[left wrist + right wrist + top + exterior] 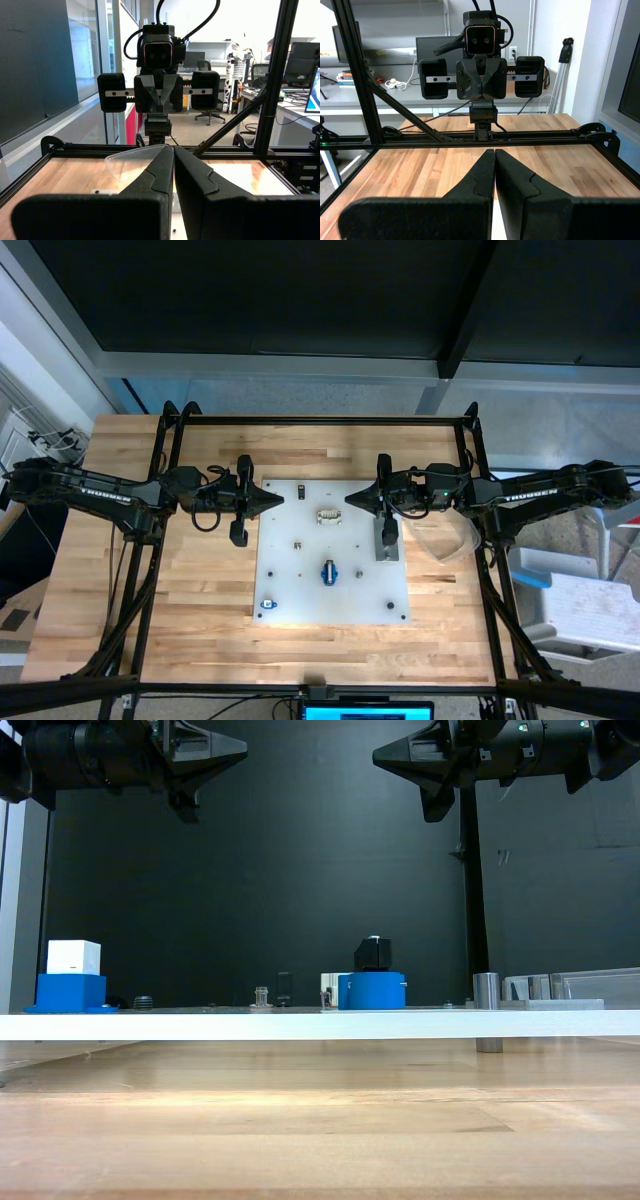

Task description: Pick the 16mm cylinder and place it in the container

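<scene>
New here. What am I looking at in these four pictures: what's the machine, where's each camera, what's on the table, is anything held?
It is a pair of black robot arms, the left arm and the right arm, facing each other over a wooden table. The high view looks down from above. The low view looks level along the tabletop. Each wrist view comes from a camera on one arm and shows the opposite arm.

The left gripper and right gripper hover above a flat white board, both shut and holding nothing.

On the board are a blue fixture, a white cube on a blue base, and a small metal cylinder. A see-through container sits just right of the board.
</scene>
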### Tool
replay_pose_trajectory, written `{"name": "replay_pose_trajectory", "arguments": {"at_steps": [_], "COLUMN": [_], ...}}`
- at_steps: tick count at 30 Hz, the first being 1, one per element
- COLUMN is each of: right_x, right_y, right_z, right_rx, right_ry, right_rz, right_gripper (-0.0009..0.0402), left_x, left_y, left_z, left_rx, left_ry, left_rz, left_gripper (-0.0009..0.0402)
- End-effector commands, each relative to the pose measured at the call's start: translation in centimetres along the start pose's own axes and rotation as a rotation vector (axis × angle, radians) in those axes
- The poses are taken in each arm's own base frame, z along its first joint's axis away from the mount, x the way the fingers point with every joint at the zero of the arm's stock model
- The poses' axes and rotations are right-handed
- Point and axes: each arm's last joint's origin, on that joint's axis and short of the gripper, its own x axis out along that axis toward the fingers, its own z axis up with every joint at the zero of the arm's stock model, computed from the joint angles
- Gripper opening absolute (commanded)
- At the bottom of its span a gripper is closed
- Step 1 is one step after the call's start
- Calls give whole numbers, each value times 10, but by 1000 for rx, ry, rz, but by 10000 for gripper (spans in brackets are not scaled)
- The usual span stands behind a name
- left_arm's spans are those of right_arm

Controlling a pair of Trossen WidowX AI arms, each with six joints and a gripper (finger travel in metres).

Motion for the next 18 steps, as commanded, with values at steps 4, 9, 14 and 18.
{"name": "replay_pose_trajectory", "arguments": {"at_steps": [4,9,14,18], "right_x": [0,0,0,2], "right_y": [0,0,1,2], "right_z": [0,0,1,10], "right_rx": [11,10,37,49], "right_ry": [0,0,6,104], "right_rz": [-6,-6,4,-1], "right_gripper": [0,0,0,0], "left_x": [0,0,0,0], "left_y": [0,0,0,0], "left_z": [0,0,0,0], "left_rx": [0,0,0,0], "left_ry": [0,0,0,0], "left_rz": [0,0,1,1], "left_gripper": [0,0,0,0]}}
